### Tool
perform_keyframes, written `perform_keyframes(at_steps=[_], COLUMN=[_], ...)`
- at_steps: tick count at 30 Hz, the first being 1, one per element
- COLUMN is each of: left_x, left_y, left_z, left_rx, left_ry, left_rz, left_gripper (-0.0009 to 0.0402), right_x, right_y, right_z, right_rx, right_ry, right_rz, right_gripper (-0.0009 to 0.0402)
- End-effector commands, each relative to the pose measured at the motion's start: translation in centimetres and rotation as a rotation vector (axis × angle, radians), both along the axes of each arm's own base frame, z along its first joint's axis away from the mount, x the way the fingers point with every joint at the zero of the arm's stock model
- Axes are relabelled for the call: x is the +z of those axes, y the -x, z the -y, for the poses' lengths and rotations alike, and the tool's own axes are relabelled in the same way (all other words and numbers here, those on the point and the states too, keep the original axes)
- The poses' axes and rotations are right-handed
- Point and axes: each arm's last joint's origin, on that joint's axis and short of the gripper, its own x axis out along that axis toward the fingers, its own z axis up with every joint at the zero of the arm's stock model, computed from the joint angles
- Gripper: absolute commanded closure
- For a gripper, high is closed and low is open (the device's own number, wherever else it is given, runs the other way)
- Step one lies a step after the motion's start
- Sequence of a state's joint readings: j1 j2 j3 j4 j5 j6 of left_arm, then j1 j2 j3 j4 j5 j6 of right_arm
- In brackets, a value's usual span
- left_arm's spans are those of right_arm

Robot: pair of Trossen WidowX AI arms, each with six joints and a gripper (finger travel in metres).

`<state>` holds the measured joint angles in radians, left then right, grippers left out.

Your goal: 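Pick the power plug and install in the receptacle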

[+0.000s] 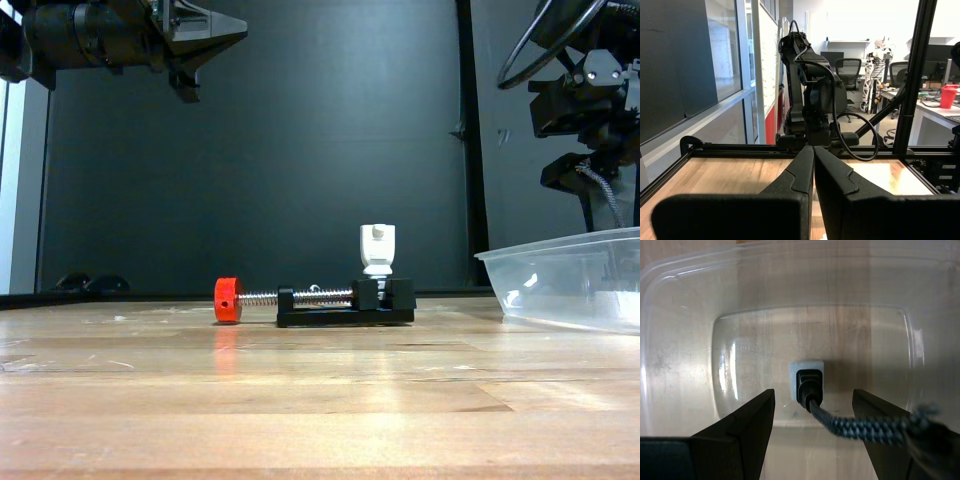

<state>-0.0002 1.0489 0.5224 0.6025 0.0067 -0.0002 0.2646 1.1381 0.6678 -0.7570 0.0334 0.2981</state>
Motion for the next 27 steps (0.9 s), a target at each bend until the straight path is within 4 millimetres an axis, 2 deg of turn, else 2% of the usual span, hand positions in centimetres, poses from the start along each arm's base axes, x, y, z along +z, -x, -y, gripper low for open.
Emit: perform_keyframes(at_steps=[1, 14, 27], left_x=[0.02, 0.01, 0.02], left_y=[0.0, -0.01, 0.0], left_z=[0.0, 0.0, 0.0], left_rx=[0.0, 0.0, 0.0], left_ry=[0.0, 0.0, 0.0], left_rz=[0.001, 0.0, 0.001], left_gripper=[0.0393, 0.0393, 0.0393], right_x=[-0.25, -1.09, -1.21], right_y=[-0.39, -0.27, -0.23], right_z=[-0.2, -0.59, -0.59], right_rx=[0.005, 0.018, 0.016], right_ry=[-0.001, 0.001, 0.009], right_rz=[0.007, -0.007, -0.006], right_gripper=[0.0177, 0.0216, 0.0285])
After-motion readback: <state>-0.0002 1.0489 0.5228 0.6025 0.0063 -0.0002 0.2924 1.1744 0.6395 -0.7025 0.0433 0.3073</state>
